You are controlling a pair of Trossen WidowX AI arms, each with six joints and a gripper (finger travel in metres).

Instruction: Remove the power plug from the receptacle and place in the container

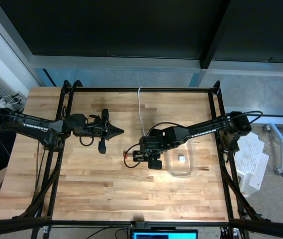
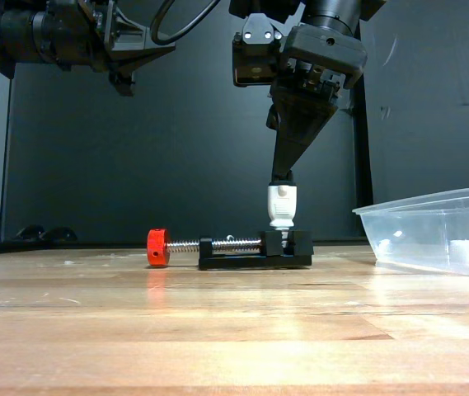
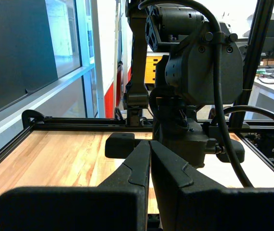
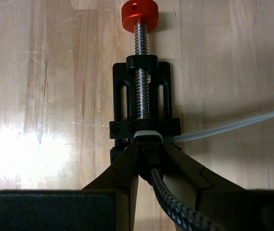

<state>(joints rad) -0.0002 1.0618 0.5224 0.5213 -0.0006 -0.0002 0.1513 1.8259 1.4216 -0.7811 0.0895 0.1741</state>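
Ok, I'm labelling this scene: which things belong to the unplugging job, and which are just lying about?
Job: white receptacle in the black vise; power plug on top of it, gripped by the right gripper; clear container.
Lying about: small white cube inside the container; left gripper, shut, parked above the table's left side.

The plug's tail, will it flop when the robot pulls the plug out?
Probably floppy: the tail looks braided and bends as it leaves the plug, which the right gripper pinches. Likely light, since it is thin. The left gripper hangs shut, away to the left.
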